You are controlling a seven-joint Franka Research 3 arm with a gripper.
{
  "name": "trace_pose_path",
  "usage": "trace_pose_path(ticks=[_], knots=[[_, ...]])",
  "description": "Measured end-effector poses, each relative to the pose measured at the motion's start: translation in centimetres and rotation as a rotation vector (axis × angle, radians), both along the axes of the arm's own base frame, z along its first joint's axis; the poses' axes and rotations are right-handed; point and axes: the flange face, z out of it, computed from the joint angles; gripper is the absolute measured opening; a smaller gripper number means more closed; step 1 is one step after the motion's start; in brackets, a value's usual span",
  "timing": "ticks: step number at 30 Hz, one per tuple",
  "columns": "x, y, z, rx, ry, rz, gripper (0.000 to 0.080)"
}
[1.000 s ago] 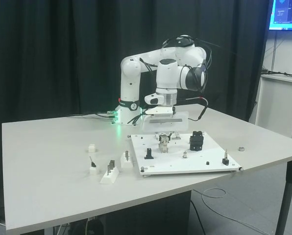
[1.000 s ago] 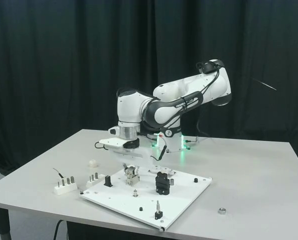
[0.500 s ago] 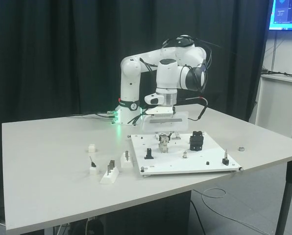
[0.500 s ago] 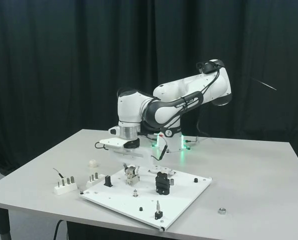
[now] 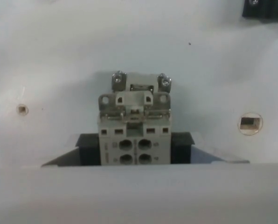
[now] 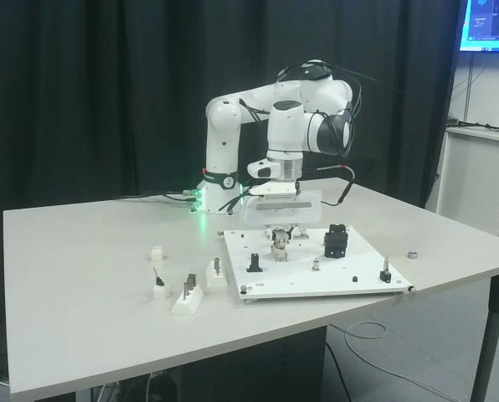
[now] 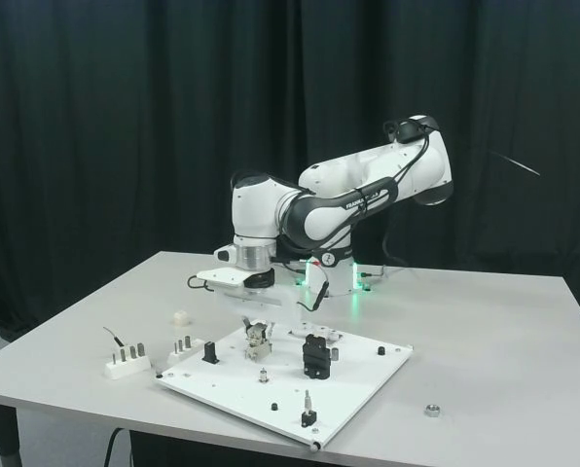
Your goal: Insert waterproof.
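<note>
The white arm [image 6: 304, 100] bends over a white board [image 6: 316, 270] that lies flat on the grey table [image 6: 82, 293]. Its gripper [image 6: 279, 237] hangs straight down above the connector [image 5: 134, 133], the grey block with four round sockets and a metal latch that stands upright on the board. In the wrist view the connector sits in the middle of the picture, held to the board by two screws, with a dark part [image 5: 90, 147] showing on either side of it. These may be the fingers at its flanks, but the gripper's wide pale body covers the tips, so I cannot tell whether the gripper is open, closed or gripping anything. In the second room view the gripper [image 7: 256, 331] is right over the connector [image 7: 258, 346], near the back of the board [image 7: 368, 384].

A black block [image 6: 335, 241] stands on the board just beside the connector, and a small black bracket [image 6: 254, 264] stands nearer the front edge. A thin pin on a black base [image 6: 385, 272] stands at the board's front corner. Off the board, on the table, are a small white cube [image 6: 156, 252], two white holders with upright pegs [image 6: 188, 295] and a loose nut [image 6: 414, 253]. Green lights glow at the arm's base [image 6: 201, 198]. Black curtains hang behind the table.
</note>
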Motion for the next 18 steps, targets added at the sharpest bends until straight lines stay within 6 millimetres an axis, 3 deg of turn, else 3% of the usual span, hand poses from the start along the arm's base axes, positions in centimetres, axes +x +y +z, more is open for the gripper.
trace_pose_path(ticks=[18], knots=[[0.02,-0.05,-0.01,-0.011,-0.014,-0.002,0.0310]])
